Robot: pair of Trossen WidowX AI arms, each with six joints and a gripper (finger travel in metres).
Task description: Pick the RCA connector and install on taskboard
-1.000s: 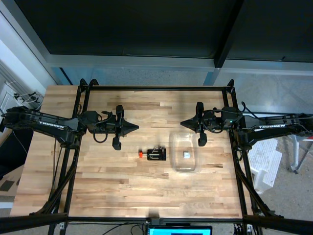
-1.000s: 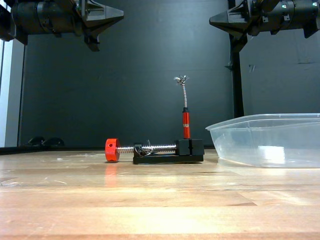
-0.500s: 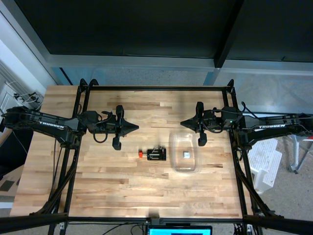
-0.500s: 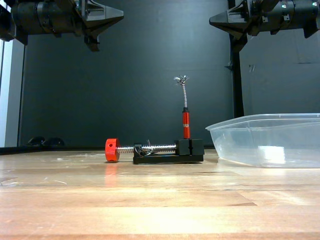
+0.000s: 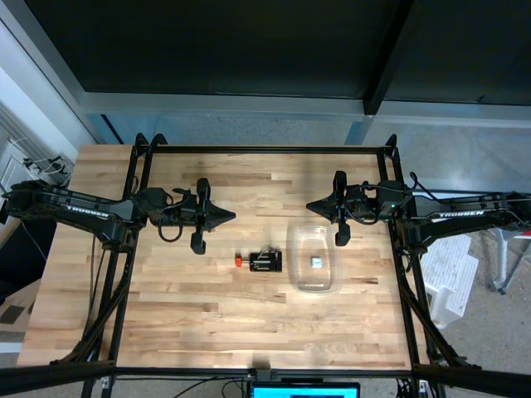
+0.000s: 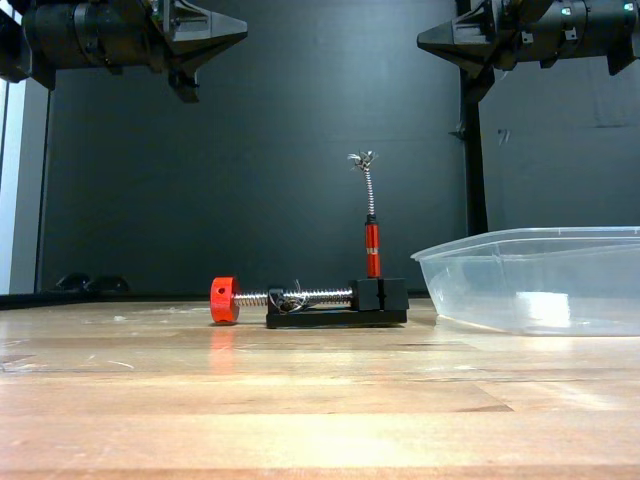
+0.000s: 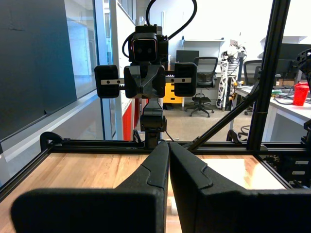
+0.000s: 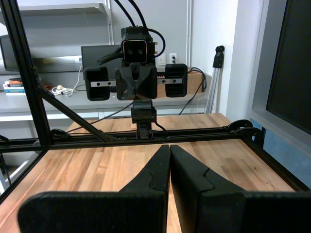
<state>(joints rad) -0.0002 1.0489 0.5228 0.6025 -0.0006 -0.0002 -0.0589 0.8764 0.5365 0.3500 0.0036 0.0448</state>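
While both arms hung parked high over the worktop's far half, the left gripper (image 5: 231,216) and the right gripper (image 5: 309,207) pointed inward at each other, each with fingers pressed together on nothing, presumably to keep clear of the parts below; the taskboard (image 5: 267,264) lay near the worktop's middle, its red-orange knob (image 6: 224,299) towards the left edge; the RCA connector (image 6: 371,248) stood upright on the block's other end, seemingly seated already; a clear tray (image 5: 333,282) just beside held a white piece (image 5: 316,262).
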